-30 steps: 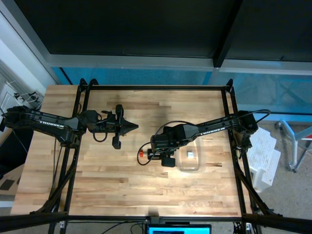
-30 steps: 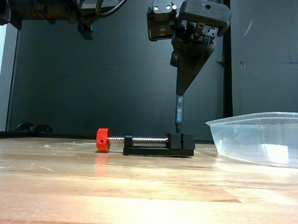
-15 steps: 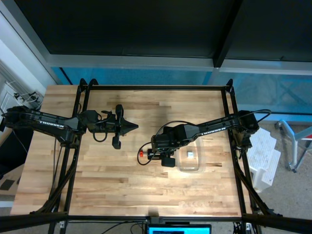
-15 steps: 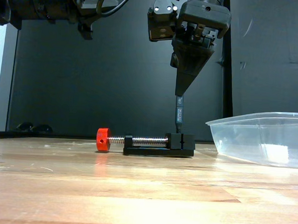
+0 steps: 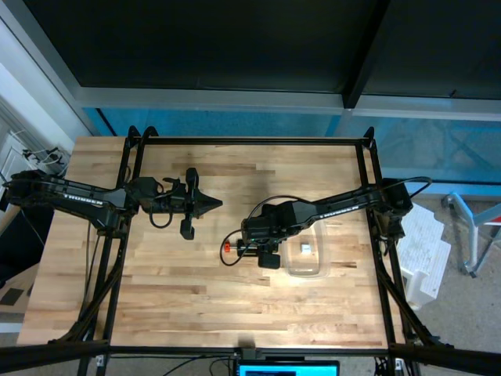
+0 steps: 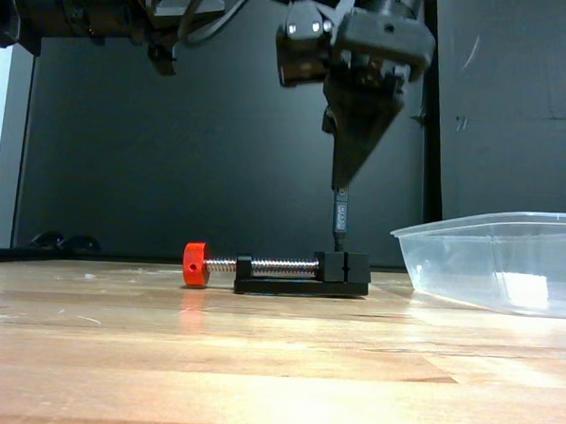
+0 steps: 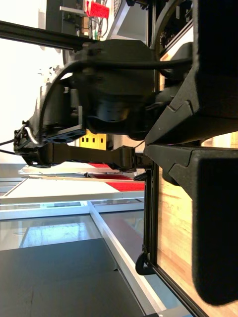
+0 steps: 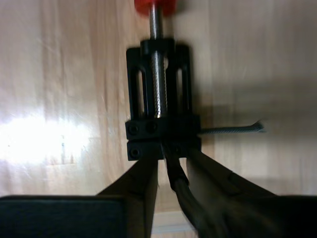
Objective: Pick the usb-c connector and install on the hub
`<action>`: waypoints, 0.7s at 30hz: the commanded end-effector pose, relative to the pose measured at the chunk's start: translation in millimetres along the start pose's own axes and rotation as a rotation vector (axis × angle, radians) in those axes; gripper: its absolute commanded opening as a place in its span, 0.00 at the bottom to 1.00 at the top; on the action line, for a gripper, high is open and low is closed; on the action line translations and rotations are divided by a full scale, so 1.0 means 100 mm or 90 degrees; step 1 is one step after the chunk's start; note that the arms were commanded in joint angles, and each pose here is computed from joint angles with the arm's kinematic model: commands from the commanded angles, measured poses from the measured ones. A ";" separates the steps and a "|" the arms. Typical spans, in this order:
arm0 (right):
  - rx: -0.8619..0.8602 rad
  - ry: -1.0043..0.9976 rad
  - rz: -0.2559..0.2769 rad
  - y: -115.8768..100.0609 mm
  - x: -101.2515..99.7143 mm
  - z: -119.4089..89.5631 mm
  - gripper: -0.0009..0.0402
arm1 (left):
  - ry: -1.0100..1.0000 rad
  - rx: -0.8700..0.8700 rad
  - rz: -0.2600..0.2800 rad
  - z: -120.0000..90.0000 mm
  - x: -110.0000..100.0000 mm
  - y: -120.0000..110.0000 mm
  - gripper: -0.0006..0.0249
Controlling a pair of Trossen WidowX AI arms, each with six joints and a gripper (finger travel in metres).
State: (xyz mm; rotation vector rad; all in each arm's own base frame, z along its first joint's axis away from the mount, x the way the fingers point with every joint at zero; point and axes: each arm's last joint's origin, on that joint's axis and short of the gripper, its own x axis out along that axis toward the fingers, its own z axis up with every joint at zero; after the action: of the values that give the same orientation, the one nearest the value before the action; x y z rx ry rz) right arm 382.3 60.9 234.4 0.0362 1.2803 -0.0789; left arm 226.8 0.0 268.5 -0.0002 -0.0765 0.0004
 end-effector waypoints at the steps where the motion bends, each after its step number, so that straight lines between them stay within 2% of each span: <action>1: 0.001 -0.020 0.004 0.00 -0.09 0.03 0.32 | 0.000 0.000 0.000 0.00 0.00 0.00 0.02; 12: 0.000 -0.052 0.013 -0.01 -0.42 -0.05 0.50 | 0.000 0.000 0.000 0.00 0.00 0.00 0.03; 21: -0.004 -0.077 0.019 -0.07 -0.58 -0.23 0.54 | 0.000 0.000 0.000 0.00 0.00 0.00 0.02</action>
State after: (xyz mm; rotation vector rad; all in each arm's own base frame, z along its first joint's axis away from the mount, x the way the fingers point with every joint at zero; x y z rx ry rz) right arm 347.1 58.8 280.7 0.0422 1.1766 -0.0531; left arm 226.8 0.0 268.6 -0.0002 -0.0765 0.0004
